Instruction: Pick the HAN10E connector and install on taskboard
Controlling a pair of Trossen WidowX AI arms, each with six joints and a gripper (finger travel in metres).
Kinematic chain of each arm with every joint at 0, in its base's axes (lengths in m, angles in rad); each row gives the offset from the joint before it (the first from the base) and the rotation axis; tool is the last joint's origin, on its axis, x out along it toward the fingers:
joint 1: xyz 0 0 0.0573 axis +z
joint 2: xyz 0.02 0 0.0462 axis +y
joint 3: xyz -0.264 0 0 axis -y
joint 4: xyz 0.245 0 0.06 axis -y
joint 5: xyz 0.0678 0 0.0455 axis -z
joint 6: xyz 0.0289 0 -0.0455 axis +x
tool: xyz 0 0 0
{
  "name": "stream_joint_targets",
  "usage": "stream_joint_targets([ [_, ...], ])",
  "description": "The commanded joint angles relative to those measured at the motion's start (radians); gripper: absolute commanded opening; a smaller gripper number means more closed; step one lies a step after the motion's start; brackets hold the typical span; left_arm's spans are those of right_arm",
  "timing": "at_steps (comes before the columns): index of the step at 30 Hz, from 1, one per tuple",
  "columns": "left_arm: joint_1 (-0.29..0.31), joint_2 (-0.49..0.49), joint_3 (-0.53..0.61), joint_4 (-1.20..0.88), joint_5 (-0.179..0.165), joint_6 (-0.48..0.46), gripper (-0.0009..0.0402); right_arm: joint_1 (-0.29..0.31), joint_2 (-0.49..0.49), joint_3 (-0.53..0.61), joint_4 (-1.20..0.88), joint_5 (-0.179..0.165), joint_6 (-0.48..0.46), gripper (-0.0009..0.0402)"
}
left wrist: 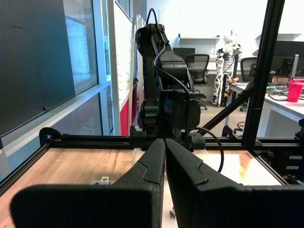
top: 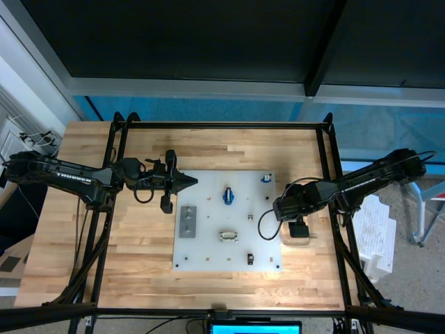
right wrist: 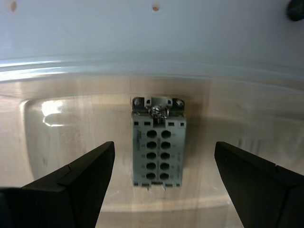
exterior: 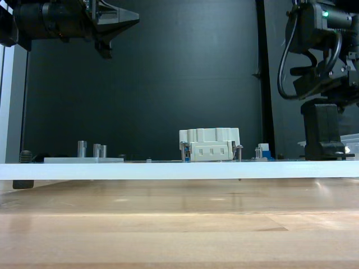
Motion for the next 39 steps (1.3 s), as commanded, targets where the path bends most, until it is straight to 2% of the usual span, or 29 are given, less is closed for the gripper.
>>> stream_joint_targets([
  [1,0.0,0.0,0.0,0.0,0.0,0.0,0.0001,0.0,0.004,-0.02,0.043,0.0,0.0,0.0295],
  [12,0.0,0.0,0.0,0.0,0.0,0.0,0.0001,-0.003,0.006,-0.042,0.053,0.0,-0.002,0.0293],
  [18,0.0,0.0,0.0,0.0,0.0,0.0,0.0001,-0.003,0.012,-0.044,0.054,-0.001,-0.002,0.0269],
  [29,0.0,0.0,0.0,0.0,0.0,0.0,0.0001,-0.004,0.012,-0.044,0.054,0.0,-0.002,0.0199],
  [39,0.0,0.0,0.0,0.0,0.0,0.0,0.0001,-0.005,0.012,-0.042,0.053,-0.002,-0.002,0.0097],
])
